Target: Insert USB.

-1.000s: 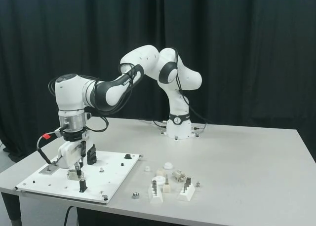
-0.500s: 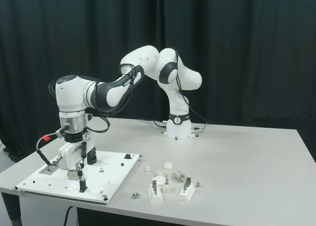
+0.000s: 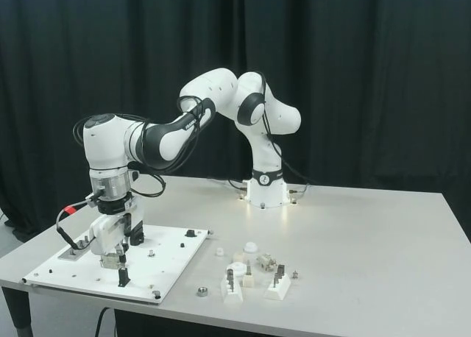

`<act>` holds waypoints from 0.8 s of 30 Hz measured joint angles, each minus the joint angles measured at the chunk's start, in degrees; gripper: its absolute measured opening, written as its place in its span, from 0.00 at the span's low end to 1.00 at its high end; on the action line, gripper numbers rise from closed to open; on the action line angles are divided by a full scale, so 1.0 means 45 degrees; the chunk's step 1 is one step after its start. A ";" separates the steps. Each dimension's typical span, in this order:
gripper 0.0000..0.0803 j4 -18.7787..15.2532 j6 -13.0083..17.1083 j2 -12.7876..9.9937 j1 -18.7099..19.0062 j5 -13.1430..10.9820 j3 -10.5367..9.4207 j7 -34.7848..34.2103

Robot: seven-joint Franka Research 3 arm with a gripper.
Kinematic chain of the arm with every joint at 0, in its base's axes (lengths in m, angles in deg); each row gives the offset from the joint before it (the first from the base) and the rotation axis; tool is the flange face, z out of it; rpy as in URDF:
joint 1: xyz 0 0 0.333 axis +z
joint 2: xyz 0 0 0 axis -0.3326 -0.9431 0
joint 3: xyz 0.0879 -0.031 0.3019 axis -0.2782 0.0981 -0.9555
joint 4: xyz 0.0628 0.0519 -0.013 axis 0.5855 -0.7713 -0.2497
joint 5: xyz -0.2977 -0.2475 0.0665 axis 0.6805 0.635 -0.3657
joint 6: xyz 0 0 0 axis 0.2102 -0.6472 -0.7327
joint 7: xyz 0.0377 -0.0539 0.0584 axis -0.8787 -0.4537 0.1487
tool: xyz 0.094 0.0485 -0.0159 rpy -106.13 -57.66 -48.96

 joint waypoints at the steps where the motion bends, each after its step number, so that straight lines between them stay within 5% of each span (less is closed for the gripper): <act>1: 0.08 -0.0001 -0.0028 -0.0008 0.0003 0.0015 0.0001 0.0000; 24: 0.08 0.0000 -0.0073 -0.0100 0.0151 0.0424 0.0005 0.0070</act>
